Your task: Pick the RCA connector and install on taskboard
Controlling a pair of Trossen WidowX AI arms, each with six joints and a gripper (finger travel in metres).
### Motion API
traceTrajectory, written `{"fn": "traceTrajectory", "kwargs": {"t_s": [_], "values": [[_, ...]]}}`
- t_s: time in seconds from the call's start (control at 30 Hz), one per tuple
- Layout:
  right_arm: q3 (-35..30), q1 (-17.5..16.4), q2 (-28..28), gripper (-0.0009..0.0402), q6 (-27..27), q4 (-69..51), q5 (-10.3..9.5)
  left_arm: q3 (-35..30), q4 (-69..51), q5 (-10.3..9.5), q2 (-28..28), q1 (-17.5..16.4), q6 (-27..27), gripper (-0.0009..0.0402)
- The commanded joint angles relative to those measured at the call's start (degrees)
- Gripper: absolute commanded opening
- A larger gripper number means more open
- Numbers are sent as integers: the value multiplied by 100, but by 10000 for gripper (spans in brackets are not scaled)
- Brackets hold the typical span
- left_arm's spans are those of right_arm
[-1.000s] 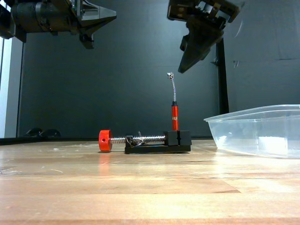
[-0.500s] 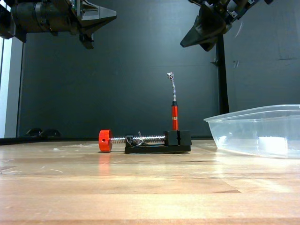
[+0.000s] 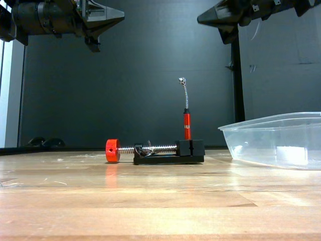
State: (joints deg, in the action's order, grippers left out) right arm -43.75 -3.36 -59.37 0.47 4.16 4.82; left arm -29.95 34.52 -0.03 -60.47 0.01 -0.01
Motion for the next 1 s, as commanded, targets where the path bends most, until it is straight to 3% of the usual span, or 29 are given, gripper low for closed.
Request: {"fn": "traceTrajectory", "kwargs": {"t_s": [0.03,0.2,0.33,0.67,1.0], "values": [[330,46,179,0,9,608,-44,0,0,0,-2,0,2,0],[767,127,404,0,42,1276,-76,0,0,0,-2,0,2,0],[1003,267,555,0,122,1508,-365,0,0,0,-2,0,2,0],[1403,284,728,0,227,1928,-306,0,0,0,-2,0,2,0],[1405,282,721,0,308,1917,-286,0,0,0,-2,-2,2,0]]}}
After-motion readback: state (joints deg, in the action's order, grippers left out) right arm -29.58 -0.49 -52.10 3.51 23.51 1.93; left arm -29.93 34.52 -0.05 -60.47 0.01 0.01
